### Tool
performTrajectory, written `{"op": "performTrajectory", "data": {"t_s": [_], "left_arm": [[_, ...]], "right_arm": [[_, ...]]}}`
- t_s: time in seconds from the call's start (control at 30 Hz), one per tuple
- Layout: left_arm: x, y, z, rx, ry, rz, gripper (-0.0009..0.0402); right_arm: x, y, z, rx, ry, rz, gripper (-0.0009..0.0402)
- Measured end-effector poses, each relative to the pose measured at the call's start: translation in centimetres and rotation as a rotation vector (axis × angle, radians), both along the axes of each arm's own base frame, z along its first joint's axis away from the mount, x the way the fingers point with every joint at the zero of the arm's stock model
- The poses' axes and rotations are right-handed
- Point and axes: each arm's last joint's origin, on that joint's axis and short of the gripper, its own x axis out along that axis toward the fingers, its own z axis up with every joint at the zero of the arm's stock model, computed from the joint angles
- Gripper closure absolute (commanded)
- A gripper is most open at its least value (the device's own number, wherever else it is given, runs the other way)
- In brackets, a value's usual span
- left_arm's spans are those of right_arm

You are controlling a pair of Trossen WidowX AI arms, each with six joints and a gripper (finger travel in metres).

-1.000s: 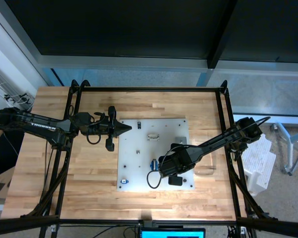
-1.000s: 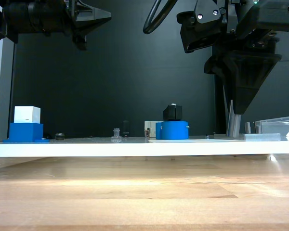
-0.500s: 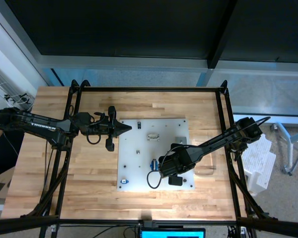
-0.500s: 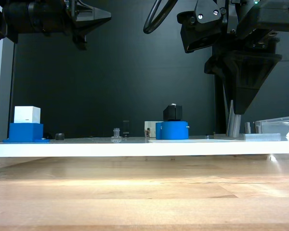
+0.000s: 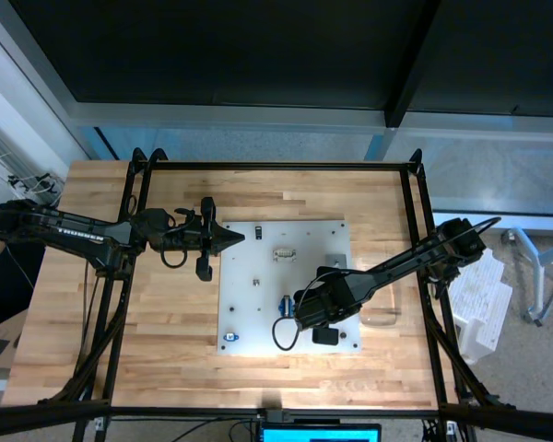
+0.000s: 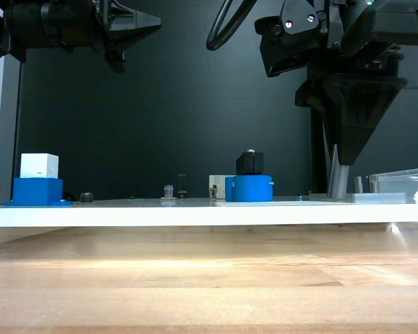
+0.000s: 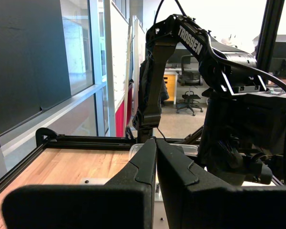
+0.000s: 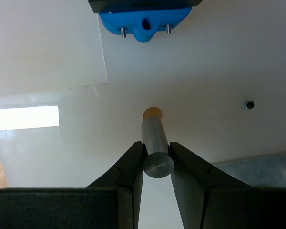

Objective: Pick the 16mm cylinder and install on the taskboard

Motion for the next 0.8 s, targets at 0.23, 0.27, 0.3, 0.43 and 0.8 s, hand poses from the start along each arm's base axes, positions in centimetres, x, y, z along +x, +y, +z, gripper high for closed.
{"op": "performTrajectory", "data": {"t_s": [0.23, 0.27, 0.3, 0.43, 0.8], "left_arm": [[0.0, 0.0, 0.0, 0.000, 0.000, 0.000, 0.0393], [0.0, 0.0, 0.0, 0.000, 0.000, 0.000, 0.0393], [0.0, 0.0, 0.0, 0.000, 0.000, 0.000, 0.0393], [0.0, 0.0, 0.0, 0.000, 0.000, 0.000, 0.0393], [0.0, 0.0, 0.0, 0.000, 0.000, 0.000, 0.0393]], "right_arm": [[0.6, 0.0, 2.1, 0.007, -0.012, -0.006, 0.0385], [0.6, -0.1, 2.4, 0.005, -0.007, -0.007, 0.0385], [0.7, -0.1, 2.8, 0.004, -0.006, -0.011, 0.0385], [1.1, -0.7, 3.8, 0.028, -0.007, -0.028, 0.0385], [3.0, -1.6, 4.6, 0.074, 0.062, -0.019, 0.0385]]}}
